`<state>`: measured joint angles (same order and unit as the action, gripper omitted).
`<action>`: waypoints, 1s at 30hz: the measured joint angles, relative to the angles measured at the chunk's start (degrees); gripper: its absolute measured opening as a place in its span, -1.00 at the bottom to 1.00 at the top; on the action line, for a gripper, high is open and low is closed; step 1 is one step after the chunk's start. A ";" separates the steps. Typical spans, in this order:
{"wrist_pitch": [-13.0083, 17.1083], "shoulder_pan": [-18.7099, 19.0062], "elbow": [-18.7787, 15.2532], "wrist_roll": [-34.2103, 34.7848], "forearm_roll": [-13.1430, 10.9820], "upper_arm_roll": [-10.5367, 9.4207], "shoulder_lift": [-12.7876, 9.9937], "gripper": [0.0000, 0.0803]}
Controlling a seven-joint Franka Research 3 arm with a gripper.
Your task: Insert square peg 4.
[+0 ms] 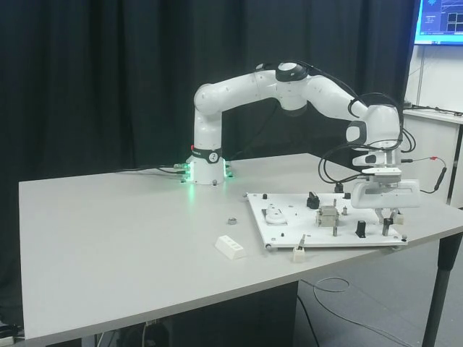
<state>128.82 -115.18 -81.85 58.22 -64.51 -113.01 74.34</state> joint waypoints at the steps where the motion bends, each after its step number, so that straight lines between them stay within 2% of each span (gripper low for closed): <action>1: 0.00 0.00 0.01 0.00 0.00 -0.01 0.00 -0.76; 16: -0.14 0.68 0.80 1.40 -0.18 -0.29 -0.03 -0.76; 30: -0.14 0.37 0.48 1.44 0.74 -0.15 -0.02 -0.76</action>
<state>128.69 -114.81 -81.37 59.66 -63.77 -113.15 74.32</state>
